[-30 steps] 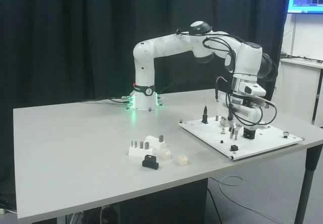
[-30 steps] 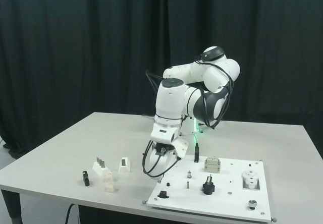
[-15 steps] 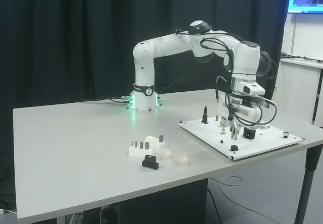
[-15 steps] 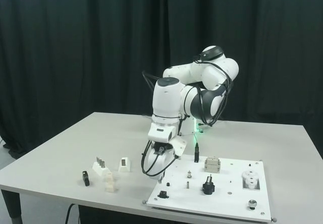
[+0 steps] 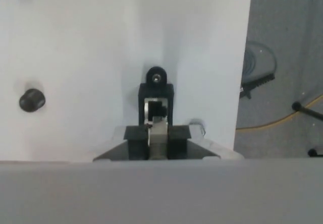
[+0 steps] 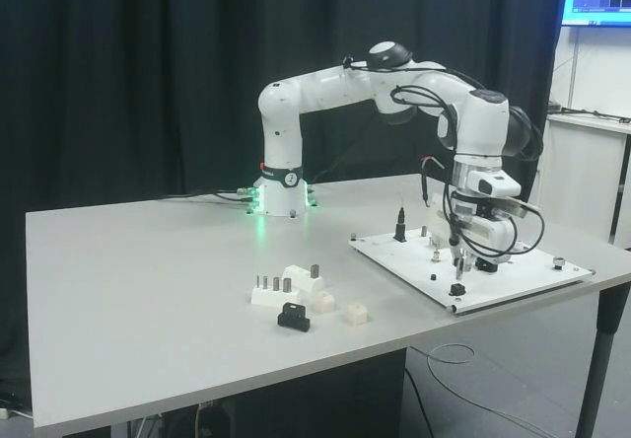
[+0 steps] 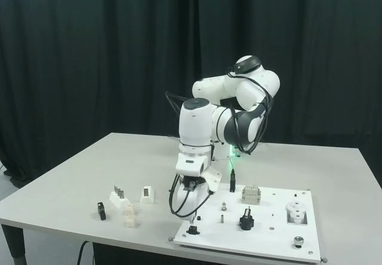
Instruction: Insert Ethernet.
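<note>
The white Franka arm (image 6: 394,78) leans over the near corner of the white board (image 6: 523,278), its claw (image 5: 157,139) closed on the Ethernet plug (image 5: 157,133) and poised directly above the black Ethernet socket (image 5: 156,99). Seen from the wrist, the plug's grey body hangs straight between the black fingertips (image 5: 135,139), its tip lying just over the socket's square mouth; plug and opening share one line, so what remains appears to be a straight push along the claw's own axis. Whether the tip has already entered the mouth cannot be told.

From the room, the socket (image 7: 192,230) sits close to the board's front edge, immediately beneath the claw (image 7: 191,219), with a small gap seeming to show between them (the first room view puts the claw (image 6: 457,260) just above the same black part (image 6: 457,289)). A round black knob (image 5: 32,100) lies well to one side on the board.

On the grey surface (image 6: 148,280), a cluster of white holders (image 6: 296,288) stands apart from the work.
</note>
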Controlling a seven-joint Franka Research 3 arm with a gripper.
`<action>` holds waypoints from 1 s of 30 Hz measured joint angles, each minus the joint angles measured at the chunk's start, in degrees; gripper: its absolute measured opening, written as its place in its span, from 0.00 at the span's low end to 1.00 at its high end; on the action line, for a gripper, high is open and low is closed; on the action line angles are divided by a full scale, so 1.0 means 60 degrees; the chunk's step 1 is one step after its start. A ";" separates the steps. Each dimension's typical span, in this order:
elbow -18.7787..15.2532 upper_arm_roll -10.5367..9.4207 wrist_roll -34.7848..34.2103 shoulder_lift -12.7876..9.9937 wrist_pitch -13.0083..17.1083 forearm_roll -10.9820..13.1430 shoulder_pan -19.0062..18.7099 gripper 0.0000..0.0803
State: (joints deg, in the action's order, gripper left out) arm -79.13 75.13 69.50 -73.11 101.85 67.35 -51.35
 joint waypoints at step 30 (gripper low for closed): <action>0.0351 -0.0157 0.0467 -0.0013 -0.0198 -0.0085 0.0299 0.09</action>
State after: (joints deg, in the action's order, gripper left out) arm -77.02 74.18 72.30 -73.19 100.66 66.83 -49.56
